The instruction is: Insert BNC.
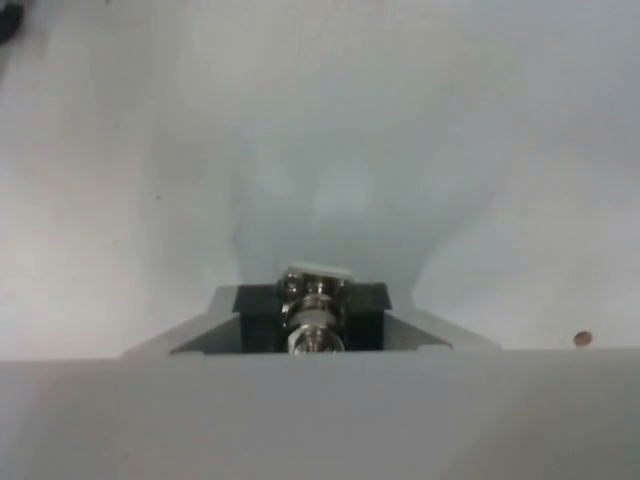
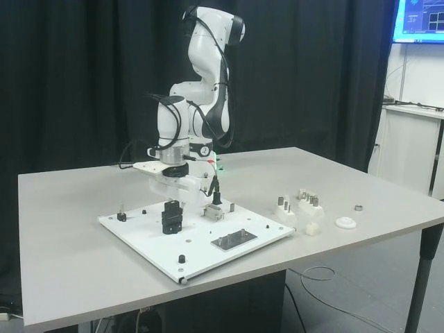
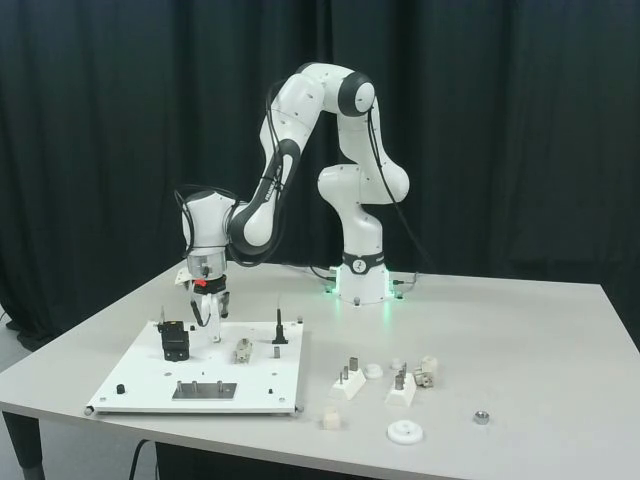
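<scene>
Wrist view: a metal BNC connector point(image 1: 316, 318) sits between the black fingers point(image 1: 258, 310) of the gripper point(image 1: 314, 312); they pinch it from both sides. A small white block point(image 1: 318, 269) shows just past the connector's tip. Behind lies the pale board surface point(image 1: 180, 150). A small round mark point(image 1: 582, 339) sits off to one side.

First room view: white arm point(image 2: 208, 62) reaches down over the white board point(image 2: 194, 236) on the grey table point(image 2: 333, 173). Gripper point(image 2: 171, 201) hangs above a black block point(image 2: 171, 216) on the board; whether they touch, cannot tell. A small socket fixture point(image 2: 214, 211) stands just beside it, a flat grey plate point(image 2: 234, 240) nearer the board's front edge. White holders point(image 2: 300, 208) and a white ring point(image 2: 345, 223) lie off the board.

Second room view: gripper point(image 3: 207, 305) is over the board point(image 3: 200, 370), near the black block point(image 3: 175, 340). Connector itself is too small to make out here. A black upright pin point(image 3: 277, 330) stands close by on the board.
</scene>
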You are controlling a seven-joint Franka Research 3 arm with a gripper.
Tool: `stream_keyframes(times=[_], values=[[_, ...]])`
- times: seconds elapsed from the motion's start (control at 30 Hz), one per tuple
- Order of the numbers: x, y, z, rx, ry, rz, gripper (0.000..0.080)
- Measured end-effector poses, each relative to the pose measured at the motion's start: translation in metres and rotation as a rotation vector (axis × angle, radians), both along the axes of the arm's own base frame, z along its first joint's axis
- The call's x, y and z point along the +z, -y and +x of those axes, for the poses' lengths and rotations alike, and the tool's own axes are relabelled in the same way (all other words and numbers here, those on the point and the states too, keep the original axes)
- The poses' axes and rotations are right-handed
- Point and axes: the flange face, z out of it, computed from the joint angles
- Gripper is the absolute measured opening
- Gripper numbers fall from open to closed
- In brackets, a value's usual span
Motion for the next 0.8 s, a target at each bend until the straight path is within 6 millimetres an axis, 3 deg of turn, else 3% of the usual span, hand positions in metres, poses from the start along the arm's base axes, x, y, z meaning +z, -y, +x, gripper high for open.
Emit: stream_keyframes(times=[0.33,0.37,0.5,0.53,0.7,0.73,0.8], values=[[-0.002,-0.001,0.0,-0.004,-0.004,-0.002,0.0125],[-0.002,-0.001,0.0,-0.003,-0.004,-0.003,0.0474],[-0.001,-0.001,0.0,0.002,-0.006,-0.004,0.0474],[-0.001,-0.002,0.0,0.003,-0.006,-0.004,0.0712],[0.005,-0.001,0.0,0.012,-0.007,0.0,0.0712],[0.008,-0.001,0.0,0.016,-0.007,0.001,0.0777],[0.013,0.0,0.0,0.022,-0.007,0.004,0.0777]])
